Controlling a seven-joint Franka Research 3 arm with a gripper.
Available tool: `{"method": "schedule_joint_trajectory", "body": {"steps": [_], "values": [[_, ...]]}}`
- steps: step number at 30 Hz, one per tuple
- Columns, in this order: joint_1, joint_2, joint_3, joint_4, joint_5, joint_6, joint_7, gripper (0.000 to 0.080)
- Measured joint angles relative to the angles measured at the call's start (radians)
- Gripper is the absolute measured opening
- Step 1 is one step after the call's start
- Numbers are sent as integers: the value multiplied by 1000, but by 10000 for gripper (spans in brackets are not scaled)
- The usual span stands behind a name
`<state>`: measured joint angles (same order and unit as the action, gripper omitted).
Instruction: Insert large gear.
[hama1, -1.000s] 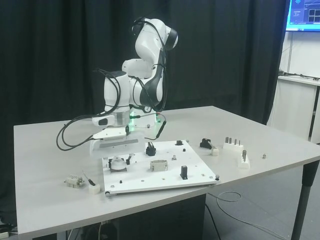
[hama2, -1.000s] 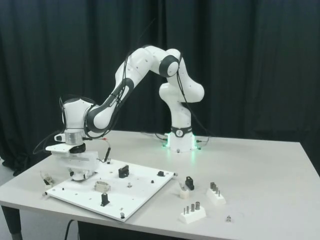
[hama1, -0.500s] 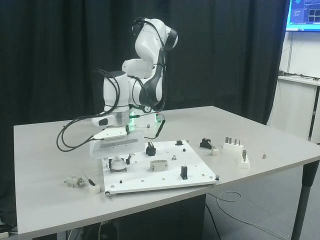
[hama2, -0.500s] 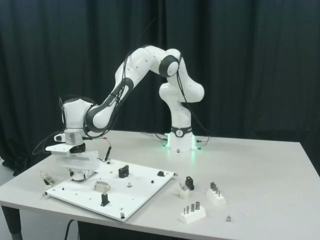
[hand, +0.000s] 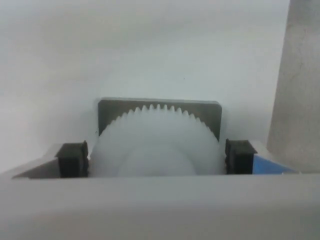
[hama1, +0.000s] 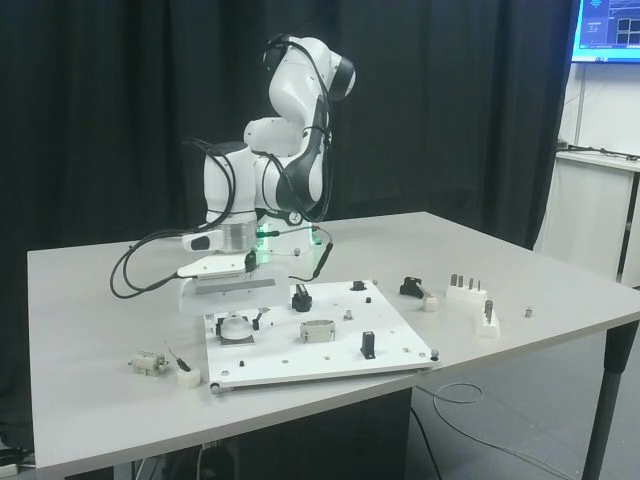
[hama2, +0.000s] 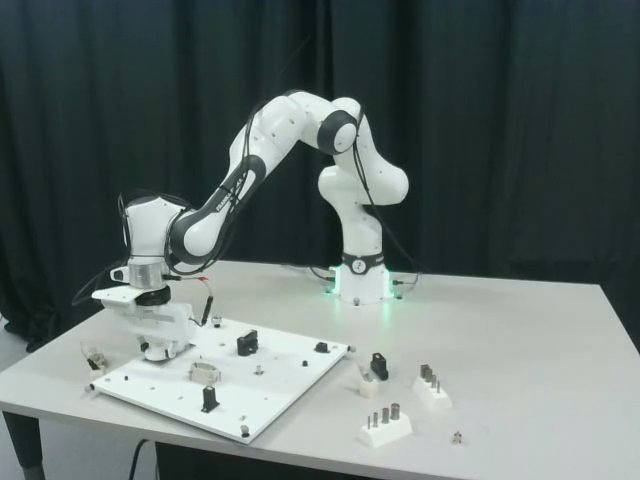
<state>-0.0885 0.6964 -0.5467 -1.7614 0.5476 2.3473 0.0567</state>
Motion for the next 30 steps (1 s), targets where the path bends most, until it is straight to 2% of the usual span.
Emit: {"method": "schedule_joint_trajectory", "body": {"steps": [22,27,30], "values": [[4,-1,0,0,-6,-5,-416,596],[4,-1,0,0,-6,-6,-425,596],[4,-1,-1,-1,-5,-5,-389,596]]}}
